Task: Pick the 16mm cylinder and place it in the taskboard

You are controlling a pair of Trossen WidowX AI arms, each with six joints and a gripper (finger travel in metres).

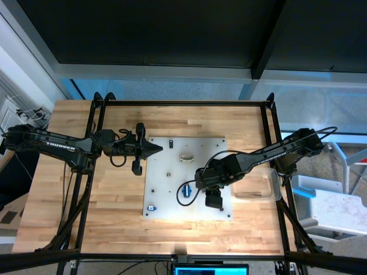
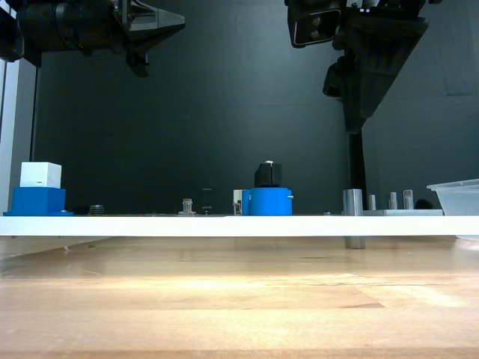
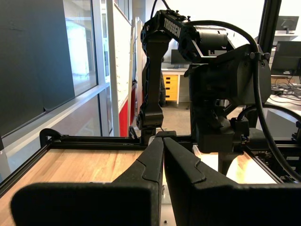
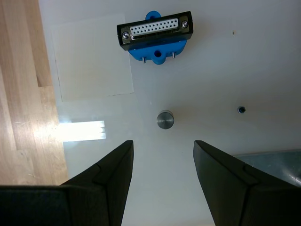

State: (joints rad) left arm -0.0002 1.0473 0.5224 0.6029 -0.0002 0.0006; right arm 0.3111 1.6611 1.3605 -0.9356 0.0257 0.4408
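From my seat I see the right claw [image 4: 162, 142] hanging over the near right part of the white board [image 1: 172, 195], pointing straight down. Its two fingers are spread wide with nothing between them. Through its own camera the small grey metal peg [image 4: 165, 119] stands upright on the board, just ahead of the gap between the fingertips and apart from both of them. Beyond the peg on that feed sits a blue mount with a black multi-pin connector [image 4: 155, 34]. A grey block [image 4: 275, 162] shows beside one finger, and a small dark hole [image 4: 241, 109] lies off to one side of the peg.

At table level the peg stands straight below the right claw, which is well above it. A stub shows under the board's edge in line with the peg, so it looks seated in a hole. Thinner pins stand just to its right.

The left claw [image 1: 157, 148] hangs high over the board's left edge, level and pointing inward, with its fingers pressed together on nothing. A clear plastic tray [image 1: 258, 189] sits on the wooden table [image 1: 86, 195] just off the board's right edge
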